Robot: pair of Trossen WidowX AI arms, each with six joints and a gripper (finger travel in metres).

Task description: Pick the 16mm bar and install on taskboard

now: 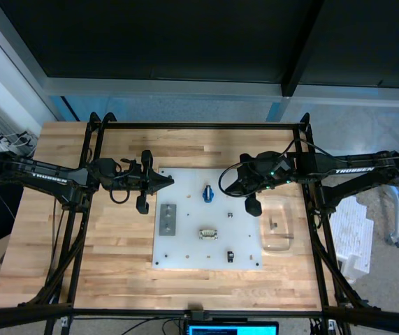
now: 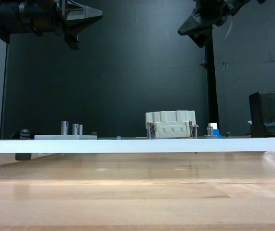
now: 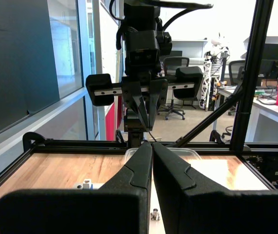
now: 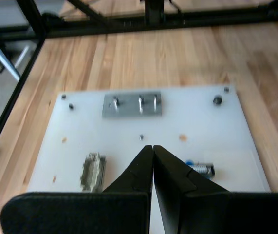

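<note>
The taskboard [image 1: 185, 251] is a white square plate in the table's middle, carrying a grey block [image 1: 168, 218], a blue piece [image 1: 207, 193] and a silver connector [image 1: 208, 234]. A tiny grey peg, the 16mm bar [image 1: 274, 225], lies in the clear tray [image 1: 286, 241] right of the board. My left gripper [image 1: 165, 180] hovers shut and empty over the board's far left corner. My right gripper [image 1: 224, 185] hangs shut and empty above the board's far right part, left of the tray. The right wrist view looks down past shut fingertips [image 4: 146, 152] onto the taskboard [image 4: 202, 122].
A small black square part [image 1: 230, 256] stands near the board's front edge, tall in the low view [image 2: 265, 115]. A black frame [image 1: 199, 126] rims the wooden table. In the low view both grippers hang well above the connector [image 2: 171, 124].
</note>
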